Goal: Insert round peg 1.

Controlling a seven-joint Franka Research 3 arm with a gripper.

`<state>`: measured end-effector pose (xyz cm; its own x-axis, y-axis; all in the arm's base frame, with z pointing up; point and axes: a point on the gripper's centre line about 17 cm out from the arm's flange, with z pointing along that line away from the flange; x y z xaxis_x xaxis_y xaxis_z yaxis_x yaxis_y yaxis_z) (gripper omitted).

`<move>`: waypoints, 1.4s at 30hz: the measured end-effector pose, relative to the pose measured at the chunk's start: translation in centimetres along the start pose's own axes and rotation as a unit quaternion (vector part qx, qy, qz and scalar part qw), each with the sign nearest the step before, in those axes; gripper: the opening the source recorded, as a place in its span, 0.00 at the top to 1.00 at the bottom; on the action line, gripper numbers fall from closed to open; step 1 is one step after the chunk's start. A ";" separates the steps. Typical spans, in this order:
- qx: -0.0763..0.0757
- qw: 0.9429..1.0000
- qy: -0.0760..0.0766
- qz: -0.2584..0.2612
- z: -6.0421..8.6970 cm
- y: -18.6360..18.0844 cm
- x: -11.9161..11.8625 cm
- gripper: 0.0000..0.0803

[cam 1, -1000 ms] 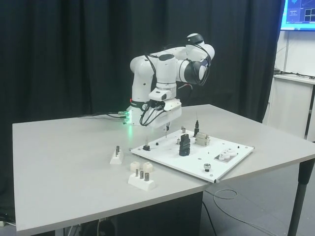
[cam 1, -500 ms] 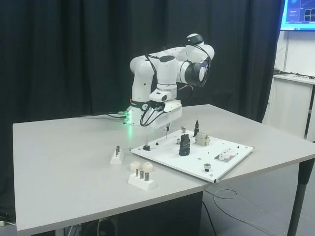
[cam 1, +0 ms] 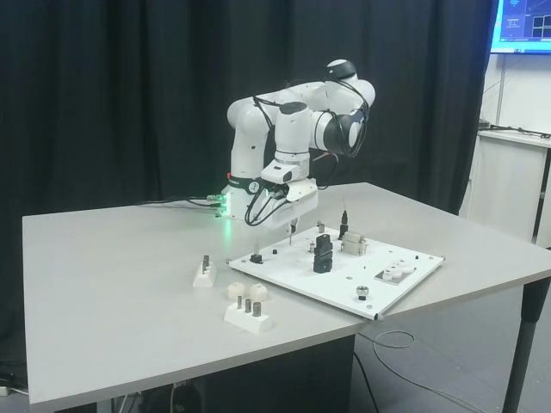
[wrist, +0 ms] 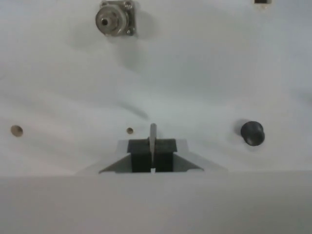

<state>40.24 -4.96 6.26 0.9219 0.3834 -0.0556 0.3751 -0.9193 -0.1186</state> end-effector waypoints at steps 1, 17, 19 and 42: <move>0.000 1.000 -0.001 0.000 0.1 0.0 0.0 0.98; 0.011 1.000 -0.004 0.002 0.9 -1.1 -0.7 0.98; 0.012 1.000 -0.005 0.002 1.0 -1.2 -0.8 0.98; 0.014 1.000 -0.006 0.013 1.1 -1.7 -1.0 0.98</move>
<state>38.63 -3.67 5.44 0.9301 0.3602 -0.0712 0.3476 -0.9263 -0.1450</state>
